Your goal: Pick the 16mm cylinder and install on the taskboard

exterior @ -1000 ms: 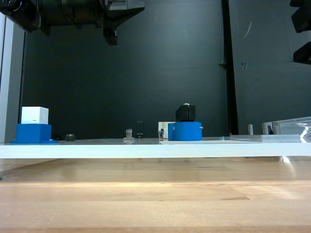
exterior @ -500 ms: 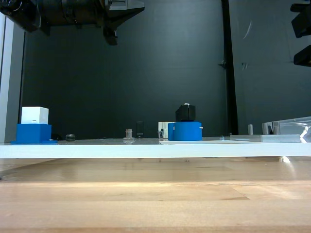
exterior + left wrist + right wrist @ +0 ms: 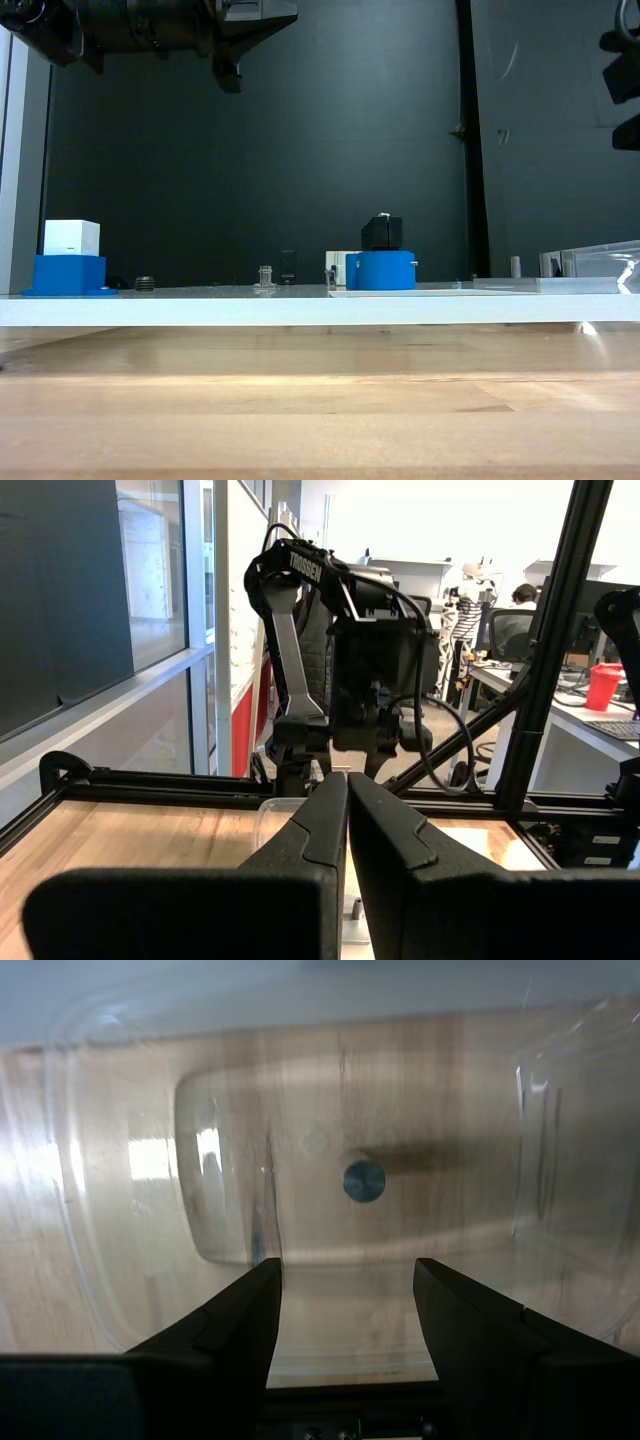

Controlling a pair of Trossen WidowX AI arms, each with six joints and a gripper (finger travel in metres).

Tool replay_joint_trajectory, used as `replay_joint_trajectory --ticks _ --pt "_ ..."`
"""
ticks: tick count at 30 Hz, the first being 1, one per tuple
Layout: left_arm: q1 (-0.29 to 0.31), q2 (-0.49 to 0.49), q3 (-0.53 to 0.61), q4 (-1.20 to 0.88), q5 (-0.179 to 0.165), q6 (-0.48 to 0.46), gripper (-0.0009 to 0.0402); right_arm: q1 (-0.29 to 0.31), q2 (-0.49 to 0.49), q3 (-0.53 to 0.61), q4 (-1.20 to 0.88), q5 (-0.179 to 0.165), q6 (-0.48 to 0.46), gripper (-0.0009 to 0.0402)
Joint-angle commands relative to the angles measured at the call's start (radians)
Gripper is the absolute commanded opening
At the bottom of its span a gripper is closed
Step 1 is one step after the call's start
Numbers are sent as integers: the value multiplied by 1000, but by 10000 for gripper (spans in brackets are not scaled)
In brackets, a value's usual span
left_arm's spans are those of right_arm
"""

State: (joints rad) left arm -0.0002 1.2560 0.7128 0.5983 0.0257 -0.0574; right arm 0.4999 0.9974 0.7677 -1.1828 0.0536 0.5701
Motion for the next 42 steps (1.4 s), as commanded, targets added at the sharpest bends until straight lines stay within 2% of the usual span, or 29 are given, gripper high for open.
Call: replay_joint_trajectory --ticks 1,27,34,37,42 --pt "0 0 0 0 0 0 0 3 12 -12 3 -4 2 198" --pt "0 0 0 0 0 0 0 39 94 -27 78 -3 3 206" --pt "0 0 0 0 0 0 0 48 98 -57 103 -3 29 206" --pt "0 0 0 0 0 0 0 53 98 -76 109 -6 47 206" --pt "0 0 0 0 0 0 0 61 98 -105 156 -29 55 206"
